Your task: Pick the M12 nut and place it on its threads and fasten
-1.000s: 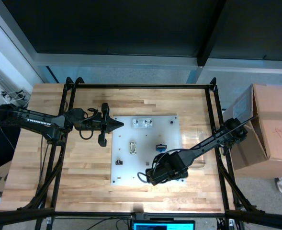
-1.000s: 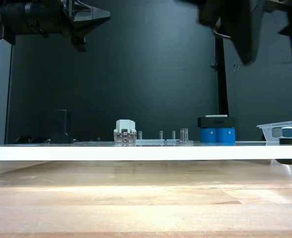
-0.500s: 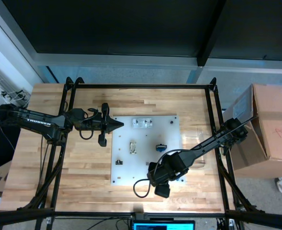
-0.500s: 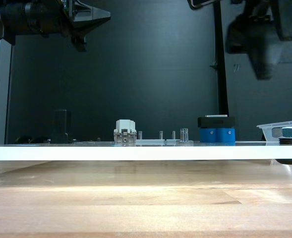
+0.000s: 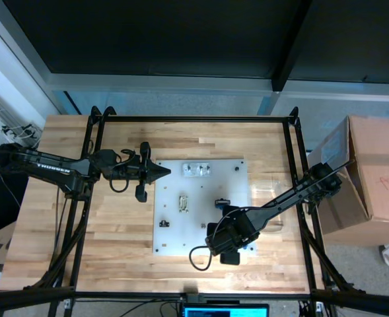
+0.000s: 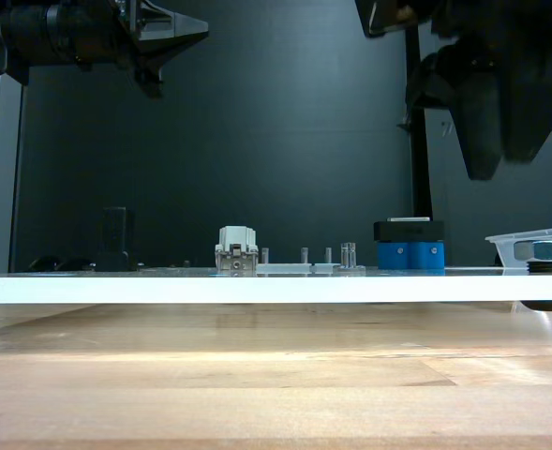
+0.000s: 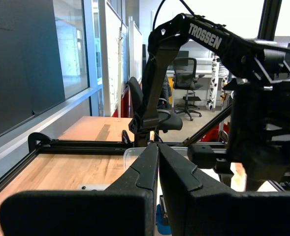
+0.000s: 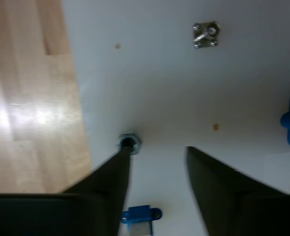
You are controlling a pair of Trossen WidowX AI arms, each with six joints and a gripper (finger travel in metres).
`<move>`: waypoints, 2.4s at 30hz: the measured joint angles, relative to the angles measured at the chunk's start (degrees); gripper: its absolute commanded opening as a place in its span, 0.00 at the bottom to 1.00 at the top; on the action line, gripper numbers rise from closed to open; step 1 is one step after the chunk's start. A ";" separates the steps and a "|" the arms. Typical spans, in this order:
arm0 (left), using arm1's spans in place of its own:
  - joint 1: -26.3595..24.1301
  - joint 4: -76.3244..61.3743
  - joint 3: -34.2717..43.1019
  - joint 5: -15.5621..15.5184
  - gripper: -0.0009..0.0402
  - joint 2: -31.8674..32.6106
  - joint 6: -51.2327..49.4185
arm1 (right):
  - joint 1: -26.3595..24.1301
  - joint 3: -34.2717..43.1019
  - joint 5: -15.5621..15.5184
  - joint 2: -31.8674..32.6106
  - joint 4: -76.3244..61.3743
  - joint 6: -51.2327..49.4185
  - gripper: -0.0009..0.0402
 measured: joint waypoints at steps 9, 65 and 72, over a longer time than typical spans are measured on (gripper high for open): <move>0.00 0.00 0.00 0.02 0.02 -0.02 0.00 | 0.61 -5.64 0.31 0.00 4.55 -6.21 0.02; 0.00 0.00 0.00 0.02 0.02 0.00 0.00 | 1.20 -8.20 1.62 0.17 9.01 -10.95 0.02; 0.00 0.00 0.00 0.00 0.02 0.00 0.00 | 1.20 -9.20 1.57 0.22 10.36 -10.95 0.02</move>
